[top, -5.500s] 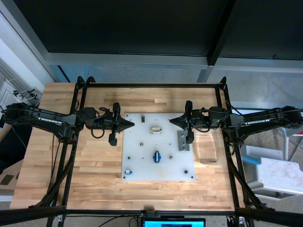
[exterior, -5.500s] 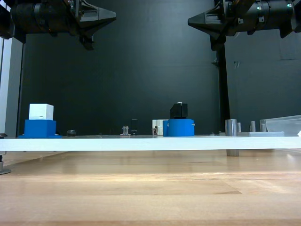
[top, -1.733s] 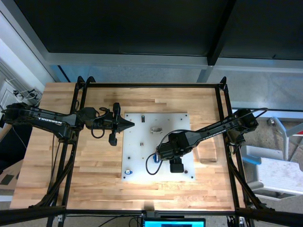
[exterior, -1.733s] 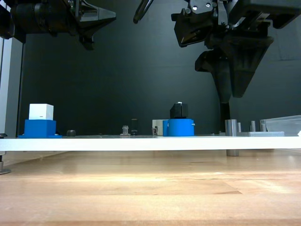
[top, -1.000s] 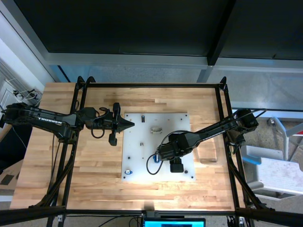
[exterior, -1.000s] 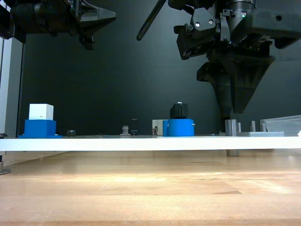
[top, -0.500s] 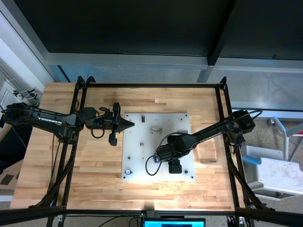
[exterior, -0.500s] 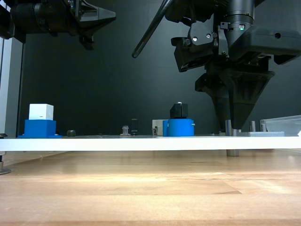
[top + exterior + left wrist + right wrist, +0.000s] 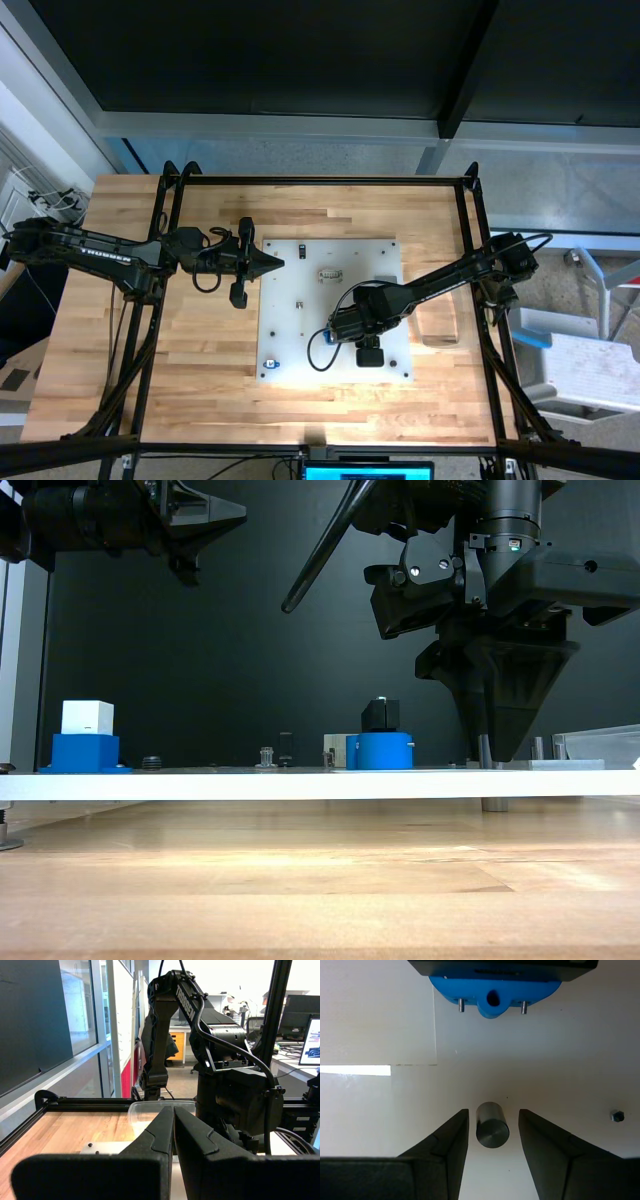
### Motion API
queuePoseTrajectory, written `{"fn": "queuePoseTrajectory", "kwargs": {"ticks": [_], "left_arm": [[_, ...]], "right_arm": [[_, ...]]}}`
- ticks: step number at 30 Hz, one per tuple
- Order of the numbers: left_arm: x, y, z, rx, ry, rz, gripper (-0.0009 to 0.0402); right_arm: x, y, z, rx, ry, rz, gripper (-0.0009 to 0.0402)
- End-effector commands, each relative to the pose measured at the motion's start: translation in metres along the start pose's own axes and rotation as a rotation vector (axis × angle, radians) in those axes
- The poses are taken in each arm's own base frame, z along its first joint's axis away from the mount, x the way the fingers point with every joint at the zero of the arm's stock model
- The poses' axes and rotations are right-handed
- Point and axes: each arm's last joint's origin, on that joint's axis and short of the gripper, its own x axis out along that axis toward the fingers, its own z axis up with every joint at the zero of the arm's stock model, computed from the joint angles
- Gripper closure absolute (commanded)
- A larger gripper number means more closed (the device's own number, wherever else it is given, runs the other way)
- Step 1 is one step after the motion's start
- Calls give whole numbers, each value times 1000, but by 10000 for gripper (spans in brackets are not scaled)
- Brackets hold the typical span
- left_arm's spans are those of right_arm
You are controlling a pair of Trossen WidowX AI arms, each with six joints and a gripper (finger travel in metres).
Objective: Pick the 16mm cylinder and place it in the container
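The 16mm cylinder [image 9: 492, 1125] is a short steel peg standing upright on the white board [image 9: 380, 1015]. My right gripper [image 9: 493, 1116] is open, one finger on each side of the peg with a small gap to each. In the low view the right gripper [image 9: 494, 752] reaches down to the board around the cylinder [image 9: 483, 748]. From the high view the right gripper [image 9: 362, 345] hides the peg. The container [image 9: 438, 318] is a clear tray right of the board, also seen at table height as the container [image 9: 600, 742]. My left gripper [image 9: 275, 262] hangs shut left of the board, raised.
A blue fixture [image 9: 492, 990] sits just beyond the peg, and a small bolt head [image 9: 617, 1116] lies beside it. On the board stand a blue base with a white cube [image 9: 85, 735], a blue round holder with a black knob [image 9: 383, 748] and a grey block [image 9: 385, 285].
My right arm swung from its raised park over the board and came down, so its open fingers now straddle the cylinder. The left arm has not moved.
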Motion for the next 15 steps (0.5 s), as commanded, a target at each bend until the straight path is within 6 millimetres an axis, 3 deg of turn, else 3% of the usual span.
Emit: {"fn": "queuePoseTrajectory", "kwargs": {"ticks": [1,15], "left_arm": [[0,0,0,0,0,0,393],[0,0,0,0,0,0,393]], "right_arm": [[0,0,0,-1,0,0,279],[0,-1,0,1,0,0,355]]}}
